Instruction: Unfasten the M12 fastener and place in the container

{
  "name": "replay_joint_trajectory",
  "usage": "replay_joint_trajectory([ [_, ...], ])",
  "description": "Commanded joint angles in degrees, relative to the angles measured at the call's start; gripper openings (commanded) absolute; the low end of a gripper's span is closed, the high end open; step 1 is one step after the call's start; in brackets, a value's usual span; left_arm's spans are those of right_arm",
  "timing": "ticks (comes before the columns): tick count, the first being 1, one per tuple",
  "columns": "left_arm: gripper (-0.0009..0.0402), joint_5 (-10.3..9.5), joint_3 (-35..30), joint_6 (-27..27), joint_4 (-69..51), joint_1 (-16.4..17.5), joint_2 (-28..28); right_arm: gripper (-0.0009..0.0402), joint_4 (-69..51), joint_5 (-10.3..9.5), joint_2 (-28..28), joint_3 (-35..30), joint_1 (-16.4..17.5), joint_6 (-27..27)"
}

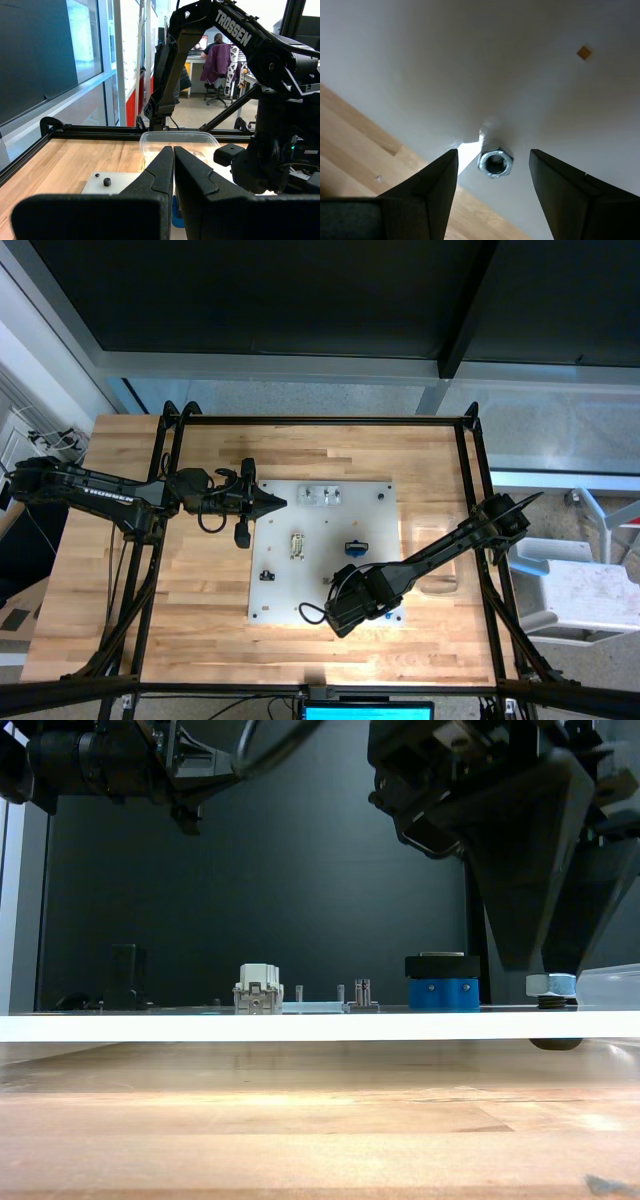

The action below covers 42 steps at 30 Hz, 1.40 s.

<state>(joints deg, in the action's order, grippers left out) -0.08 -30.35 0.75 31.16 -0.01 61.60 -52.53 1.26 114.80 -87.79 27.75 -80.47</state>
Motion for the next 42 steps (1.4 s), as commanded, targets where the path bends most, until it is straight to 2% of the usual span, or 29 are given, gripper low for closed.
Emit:
replay_joint_trajectory([
  [1, 0.0000, 0.02, -0.02, 0.00, 0.02, 0.00, 0.00, 0.0186, 0.15, -0.83, 0.07, 0.42, 0.02, -0.11],
  [18, 0.0000, 0.02, -0.02, 0.00, 0.02, 0.02, 0.00, 0.0152, 1.33, -0.98, 0.07, 1.42, -0.07, 0.22],
  [39, 0.0000, 0.02, -0.02, 0.00, 0.02, 0.02, 0.00, 0.0062, 1.62, -1.01, 0.07, 1.42, -0.13, 1.53],
  [42, 0.0000, 0.02, -0.02, 0.00, 0.02, 0.02, 0.00, 0.0055, 1.62, -1.01, 0.07, 1.42, -0.13, 3.02],
])
